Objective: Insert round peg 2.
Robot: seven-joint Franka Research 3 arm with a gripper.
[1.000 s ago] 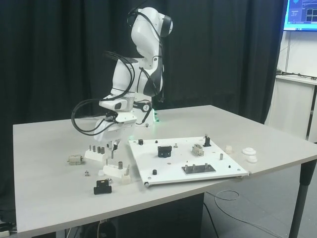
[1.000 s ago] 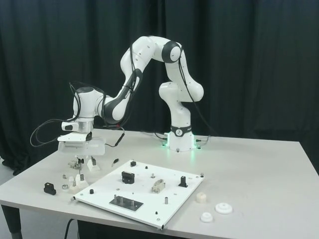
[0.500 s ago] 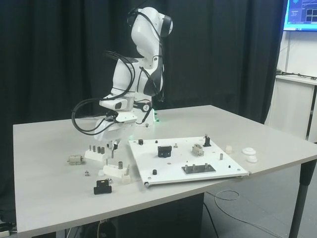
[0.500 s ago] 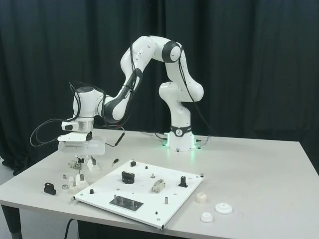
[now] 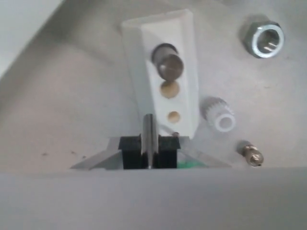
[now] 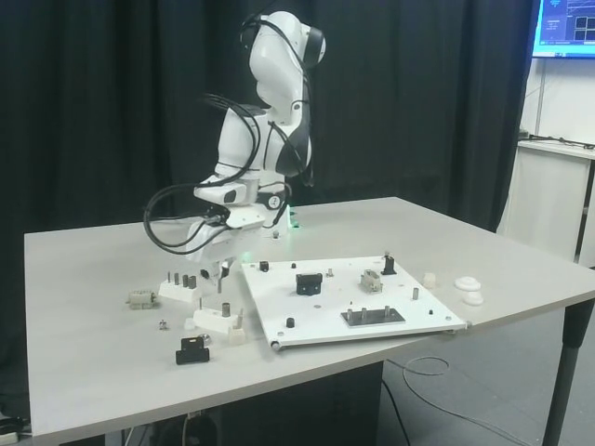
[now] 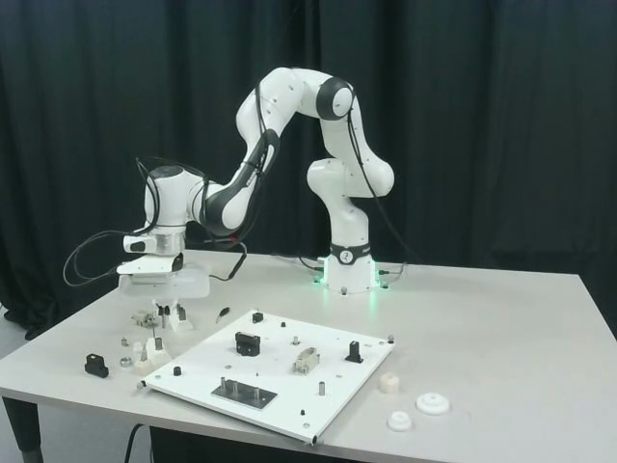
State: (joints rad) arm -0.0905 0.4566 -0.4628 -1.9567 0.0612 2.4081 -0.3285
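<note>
Raised since earlier: white arm's gripper (image 5: 149, 152), black fingers clamped on thin grey metal round peg (image 5: 148, 136), held upright above white wedge-shaped holder block (image 5: 165, 72) carrying one thicker grey peg (image 5: 168, 64).

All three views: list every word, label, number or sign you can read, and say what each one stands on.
None can be read.
The monitor at the upper corner of the first room view shows lines of text, too small to read.
The white board, the white peg holder and the arm show no legible marking.
The pincer, shut on a thin metal peg, carries no label.
</note>
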